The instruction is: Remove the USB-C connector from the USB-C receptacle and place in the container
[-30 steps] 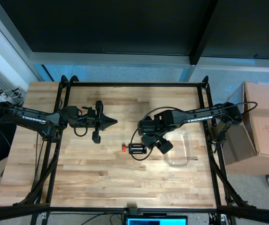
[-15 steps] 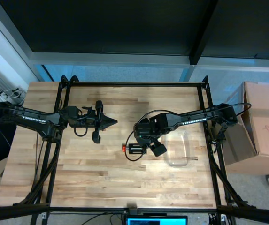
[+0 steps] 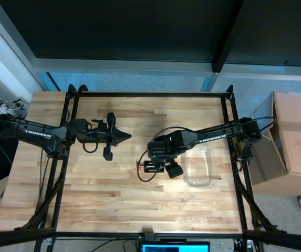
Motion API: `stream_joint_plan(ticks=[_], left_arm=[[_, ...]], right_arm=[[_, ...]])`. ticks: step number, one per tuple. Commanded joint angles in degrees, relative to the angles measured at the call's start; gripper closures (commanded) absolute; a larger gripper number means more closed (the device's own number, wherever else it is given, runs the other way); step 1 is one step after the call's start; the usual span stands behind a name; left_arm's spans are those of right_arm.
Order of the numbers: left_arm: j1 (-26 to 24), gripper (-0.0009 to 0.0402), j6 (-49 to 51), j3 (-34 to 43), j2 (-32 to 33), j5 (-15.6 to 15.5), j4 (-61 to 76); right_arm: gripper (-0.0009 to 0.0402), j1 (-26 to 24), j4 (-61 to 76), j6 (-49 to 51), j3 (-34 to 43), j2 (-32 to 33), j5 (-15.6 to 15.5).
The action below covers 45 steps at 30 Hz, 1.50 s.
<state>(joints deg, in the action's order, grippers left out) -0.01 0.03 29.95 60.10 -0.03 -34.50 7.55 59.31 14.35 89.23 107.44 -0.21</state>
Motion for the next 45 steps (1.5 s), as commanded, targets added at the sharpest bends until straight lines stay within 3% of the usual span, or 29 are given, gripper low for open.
stream_joint_plan(ticks=[1, 17, 26, 45], left_arm=[[0.0, 0.0393, -0.02, 0.0, 0.0, 0.0, -0.02], [0.0, 0.0393, -0.02, 0.0, 0.02, 0.0, -0.02], [0.0, 0.0393, -0.02, 0.0, 0.02, 0.0, -0.02], [0.0, 0.0393, -0.02, 0.0, 0.02, 0.0, -0.02]], right_arm=[[0.0172, 0.0, 0.37, -1.33, -0.22, -0.04, 0.11], [0.0292, -0.02, -0.02, -9.81, -0.39, -0.04, 0.13], [0.0397, 0.04, 0.26, -13.07, -1.07, -0.04, 0.17], [0.0394, 0.5, 2.51, -17.55, -1.07, -0.92, 0.61]])
